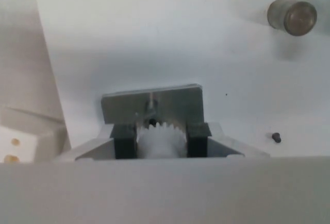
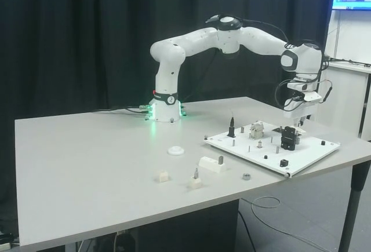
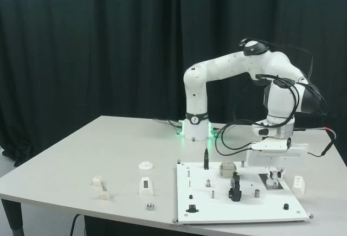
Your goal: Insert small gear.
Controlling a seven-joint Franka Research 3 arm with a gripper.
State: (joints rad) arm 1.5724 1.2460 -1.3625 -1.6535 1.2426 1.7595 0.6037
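**Small gear in the hand, over the far end of the assembly board**

Black fingertips of the hand (image 1: 161,140) fill the near part of the wrist view, closed to a narrow gap on the small gear (image 1: 159,140), a white toothed disc pinched across its rim. Behind the gear sits a grey metal plate (image 1: 152,104), and a thin pin seems to rise from it; I cannot tell whether the gear's bore has met it.

Handling, by judgement: gear looks like moulded plastic, so light, stiff, and somewhat slippery on its teeth. Grip across opposite teeth is the sensible hold, leaving the bore free. A tilted gear would likely bind on a pin, so it should go down level.

Surroundings, all placed from the assembly board (image 3: 217,214):
- hand (image 3: 274,175) hangs over the board's end farthest from the loose parts, near a white block (image 3: 298,184) just off the board's edge;
- a grey cylindrical peg (image 1: 292,15) stands on the board, well apart from the plate; a small black screw (image 1: 276,137) lies nearer;
- black fixtures (image 3: 235,187) stand mid-board, not in the hand's way;
- a white disc (image 3: 145,165) and small white pieces (image 3: 146,186) rest on the surface (image 3: 81,154) beside the board.

Main obstruction is the hand itself, hiding the seat.
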